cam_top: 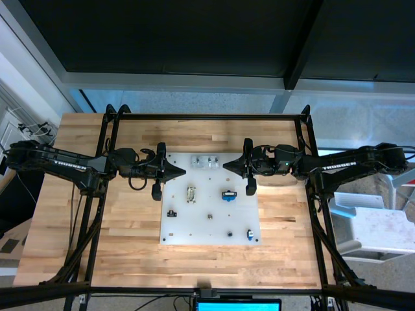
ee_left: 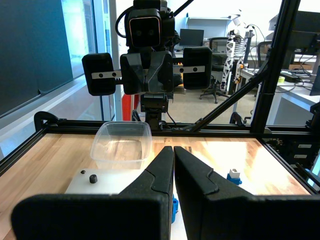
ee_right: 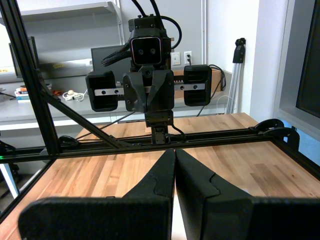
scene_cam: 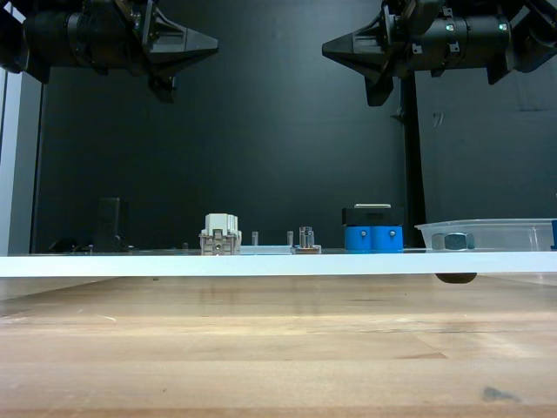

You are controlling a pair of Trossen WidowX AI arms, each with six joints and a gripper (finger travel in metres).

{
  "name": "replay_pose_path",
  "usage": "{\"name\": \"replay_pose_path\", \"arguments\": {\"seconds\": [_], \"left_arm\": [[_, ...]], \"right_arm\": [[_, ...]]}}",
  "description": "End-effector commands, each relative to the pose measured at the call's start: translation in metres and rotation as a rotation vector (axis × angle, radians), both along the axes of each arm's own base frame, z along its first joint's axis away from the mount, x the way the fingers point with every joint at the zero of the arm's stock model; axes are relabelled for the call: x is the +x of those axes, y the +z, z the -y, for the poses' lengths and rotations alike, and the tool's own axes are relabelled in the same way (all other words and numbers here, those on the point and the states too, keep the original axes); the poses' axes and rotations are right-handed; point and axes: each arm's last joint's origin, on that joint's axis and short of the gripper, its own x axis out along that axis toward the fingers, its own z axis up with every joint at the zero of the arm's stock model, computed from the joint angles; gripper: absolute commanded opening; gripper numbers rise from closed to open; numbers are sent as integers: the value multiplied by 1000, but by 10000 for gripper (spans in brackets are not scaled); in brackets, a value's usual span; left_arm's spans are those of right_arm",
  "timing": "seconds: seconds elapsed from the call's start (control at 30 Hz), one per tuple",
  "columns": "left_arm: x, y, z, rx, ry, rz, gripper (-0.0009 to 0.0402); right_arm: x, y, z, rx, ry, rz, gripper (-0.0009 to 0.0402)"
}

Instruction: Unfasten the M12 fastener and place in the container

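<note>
Two WidowX arms hang level above the task board, their grippers facing each other tip to tip over its far half. The left gripper (cam_top: 182, 172) reaches in over the far left edge and the right gripper (cam_top: 225, 165) over the far right part, with a gap between the tips. Each gripper is clenched on nothing (both wrist cameras show the black fingers meeting along a thin seam), and both ride well above the white board (cam_top: 194, 223). The M12 nut (scene_cam: 454, 240), a small silver hex, sits on its stud near the board's near right edge, untouched. From table height it appears against the wall of the clear container (ee_left: 121, 125). That container stands on the wooden table (cam_top: 97, 253) just off the board's right edge, toward its far corner, beneath the right arm. Also on the board are a grey connector (cam_top: 191, 195) and a blue block (cam_top: 228, 194) mid-board, a silver pair of fittings (cam_top: 205, 161) by the far edge, and a blue-topped part (cam_top: 249, 234) at the near right corner.
</note>
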Motion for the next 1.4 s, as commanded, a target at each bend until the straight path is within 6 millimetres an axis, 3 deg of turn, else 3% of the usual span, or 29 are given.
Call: {"name": "replay_pose_path", "arguments": {"seconds": [0.03, 0.6, 0.93, 1.4], "left_arm": [[0, 0, 0, 0, 0, 0, 0], [0, 0, 0, 0, 0, 0, 0], [0, 0, 0, 0, 0, 0, 0], [0, 0, 0, 0, 0, 0, 0]], "right_arm": [[0, -4, 0, 1, -8, -40, 0], [0, -3, -2, 6, 11, -39, 0], [8, 12, -22, -9, 41, -333, 0], [-4, 41, -61, 65, -13, -629, 0]]}}
